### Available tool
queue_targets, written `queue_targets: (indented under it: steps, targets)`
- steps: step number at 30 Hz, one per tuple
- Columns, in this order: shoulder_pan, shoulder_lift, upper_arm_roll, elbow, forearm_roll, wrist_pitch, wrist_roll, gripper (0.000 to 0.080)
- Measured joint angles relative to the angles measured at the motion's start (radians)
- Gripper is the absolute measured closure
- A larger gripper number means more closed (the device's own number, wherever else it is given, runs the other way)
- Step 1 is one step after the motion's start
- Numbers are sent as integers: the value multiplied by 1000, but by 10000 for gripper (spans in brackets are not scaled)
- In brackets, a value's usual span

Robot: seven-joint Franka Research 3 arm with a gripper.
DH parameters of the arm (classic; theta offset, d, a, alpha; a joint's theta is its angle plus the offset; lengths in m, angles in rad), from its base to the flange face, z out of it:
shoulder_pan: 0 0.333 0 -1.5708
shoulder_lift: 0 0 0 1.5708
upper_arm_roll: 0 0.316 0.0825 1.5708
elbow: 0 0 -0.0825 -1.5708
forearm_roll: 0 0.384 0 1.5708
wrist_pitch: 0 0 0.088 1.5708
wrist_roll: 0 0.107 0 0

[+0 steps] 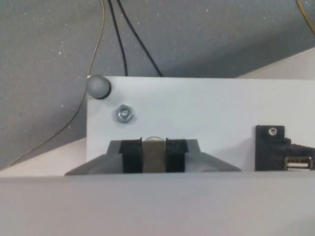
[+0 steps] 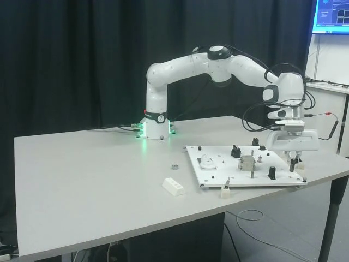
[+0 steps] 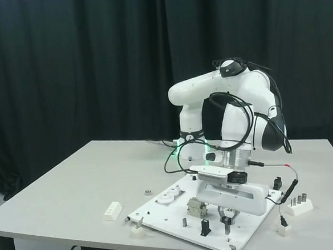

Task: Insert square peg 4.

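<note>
A white robot arm [image 2: 218, 63] reaches across a grey bench [image 2: 82, 174] and lowers its claw [image 1: 154, 156] to the outer corner of a white board [image 3: 179, 224] studded with small fixtures.

Seen from the wrist, the two black fingers [image 1: 131, 156] are pressed against a slim grey peg [image 1: 154, 156], pinching it between them just above the board's surface. A round grey knob [image 1: 98, 87] marks the board's corner at about 11 o'clock of the claw, with a metal nut [image 1: 125, 114] just beside it. A black block [image 1: 271, 147] carrying a plug socket sits at 3 o'clock.

In the first room view the claw hangs at the board's right-hand end, with the peg upright beneath it, at the board. At 9 o'clock of the claw stand a black post [image 2: 271, 173] and a grey metal block [image 2: 247, 163]. Further along the board lies a white round disc [image 2: 206, 162].

Off the board, a small white block [image 2: 173, 186] lies on the bench at 8 o'clock of the disc, and a small nut [image 2: 175, 166] rests beyond it.

In the second room view, a white holder [image 3: 298, 205] with short grey pegs stands on the bench near the board's edge.

At the far end, green light [image 2: 143, 131] shows around the arm's base, against a black curtain [image 2: 71, 60].
</note>
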Motion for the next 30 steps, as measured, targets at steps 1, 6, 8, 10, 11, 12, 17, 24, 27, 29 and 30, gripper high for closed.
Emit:
queue_targets:
  steps: [1,6,8,10,11,12,17,24,27,29,30]
  targets:
    - [0,-1,1,-2,0,3,0,708]
    - [-1,-2,7,-11,0,20,-1,708]
    - [-2,-2,12,-13,0,27,-1,708]
    - [-3,-2,17,-13,0,32,-1,708]
    - [-4,-2,19,-13,0,35,-1,708]
    - [-5,-2,22,-13,0,37,-1,708]
    - [-7,-2,32,-13,0,47,-1,708]
    - [-7,-2,38,-12,1,49,-1,708]
    - [-7,-2,39,-10,1,49,-1,708]
    - [-7,-2,40,-10,1,49,-1,708]
    - [-7,-2,40,-10,1,49,-1,708]
